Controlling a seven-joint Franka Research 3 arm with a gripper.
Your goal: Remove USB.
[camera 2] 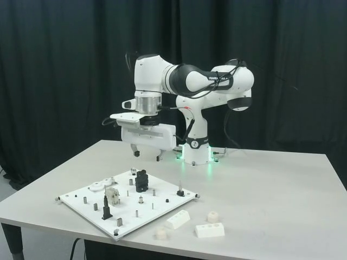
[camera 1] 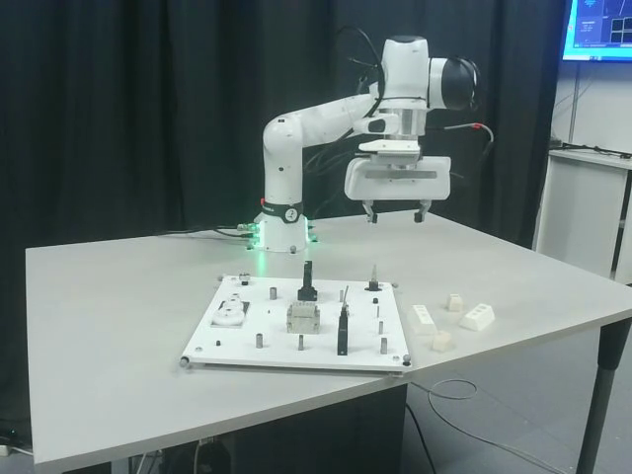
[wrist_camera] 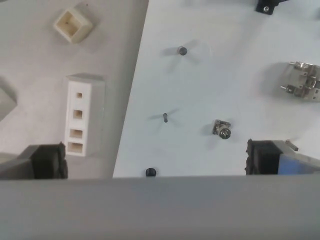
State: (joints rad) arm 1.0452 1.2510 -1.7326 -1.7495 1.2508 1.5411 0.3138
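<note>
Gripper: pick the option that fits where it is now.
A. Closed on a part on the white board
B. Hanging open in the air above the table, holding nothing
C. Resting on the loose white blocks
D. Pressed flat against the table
B: both room views show the gripper well above the white board and the table, its fingers apart with nothing between them.

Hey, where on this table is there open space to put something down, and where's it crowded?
Bare grey table lies beside the white board, and behind it toward the arm's base. Crowded: the board itself, and the white blocks next to it.
</note>
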